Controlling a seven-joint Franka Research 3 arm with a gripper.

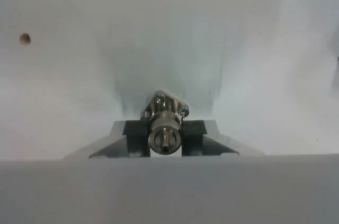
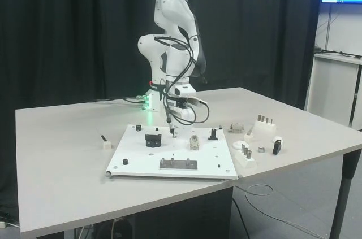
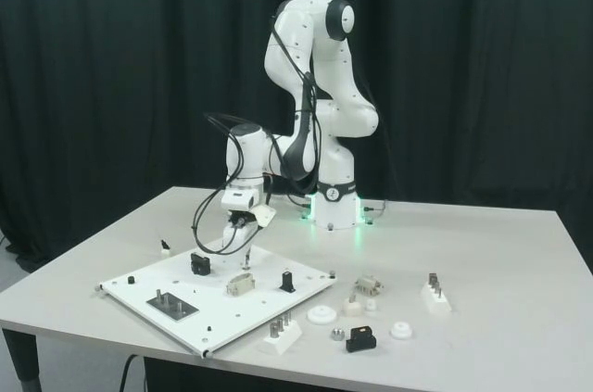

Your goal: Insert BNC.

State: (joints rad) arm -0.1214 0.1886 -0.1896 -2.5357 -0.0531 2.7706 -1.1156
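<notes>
A black curtain closes off the room behind the grey table (image 2: 62, 148), and a white board (image 2: 175, 157) lies flat near the table's front edge.

In the first room view the white arm (image 2: 169, 30) folds down from its base, where a green light glows, and the gripper (image 2: 172, 131) hangs just above the far part of the board. Whatever it carries is too small to make out here. A black block (image 2: 153, 139) stands on the board just beside the gripper, a small metal socket (image 2: 194, 143) sits near it on the other side, and a black bracket (image 2: 213, 134) stands beyond that. A grey bar with pegs (image 2: 177, 164) lies well apart from the gripper, near the board's front edge. Loose white and black parts (image 2: 260, 134) lie off the board on the table.

In the second room view the gripper (image 3: 241, 242) points down over the board (image 3: 213, 304), close above its surface. The black block (image 3: 200, 265) lies near it, and the metal socket (image 3: 241, 284) a little farther toward the camera.

In the wrist view the fingers (image 1: 193, 138) are pressed onto the BNC connector (image 1: 164, 128), which sits pinched between them with its round metal barrel pointing toward the camera and its flange at the far end. White board surface fills the background, with one small hole (image 1: 25, 38) well apart from the connector.
</notes>
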